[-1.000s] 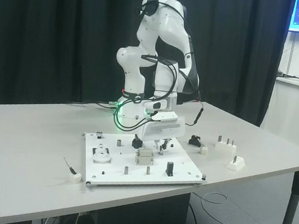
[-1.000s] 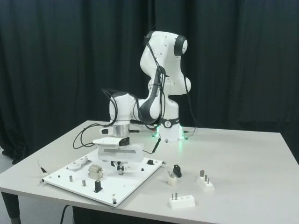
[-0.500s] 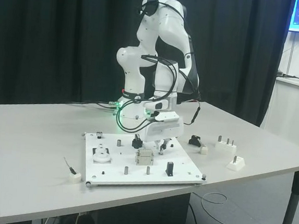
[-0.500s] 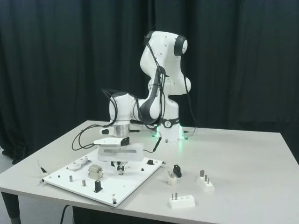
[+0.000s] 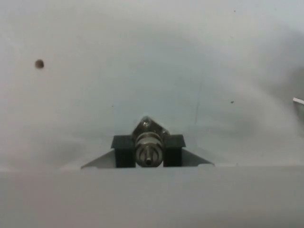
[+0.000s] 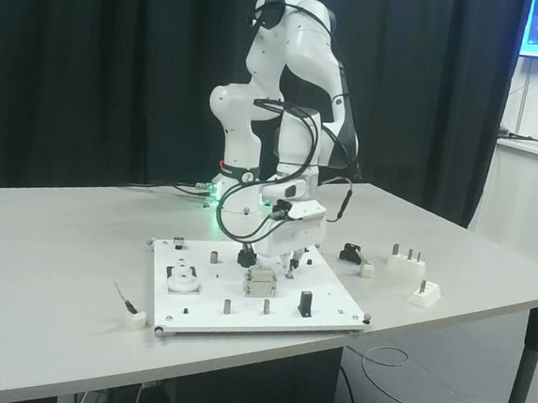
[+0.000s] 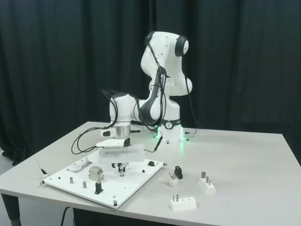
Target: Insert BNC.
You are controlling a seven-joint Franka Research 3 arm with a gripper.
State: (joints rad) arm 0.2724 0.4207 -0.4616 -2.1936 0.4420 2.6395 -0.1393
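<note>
In the wrist view a metal BNC connector (image 5: 147,148) with a centre pin stands between my two black fingertips (image 5: 124,151), which press against its sides. Its flange (image 5: 151,128) lies against the white board (image 5: 142,71) behind it. In the room views my gripper (image 6: 290,260) (image 7: 121,168) points straight down over the middle of the white board (image 6: 205,307) (image 7: 134,184), with the fingertips close to its surface. The white hand hides the connector itself in both room views.
On the board stand a grey-white block (image 6: 260,282) (image 7: 96,173), a black clip (image 6: 305,303) (image 7: 98,188), a white round part (image 6: 183,279) and short pegs. Off the board lie a black part on a white holder (image 6: 354,256) (image 7: 176,173), white peg blocks (image 6: 405,261) (image 7: 183,202) and a small wired piece (image 6: 130,317).
The hand has risen a little above the board and the cable beside it has swung up. The other parts have stayed where they were.
</note>
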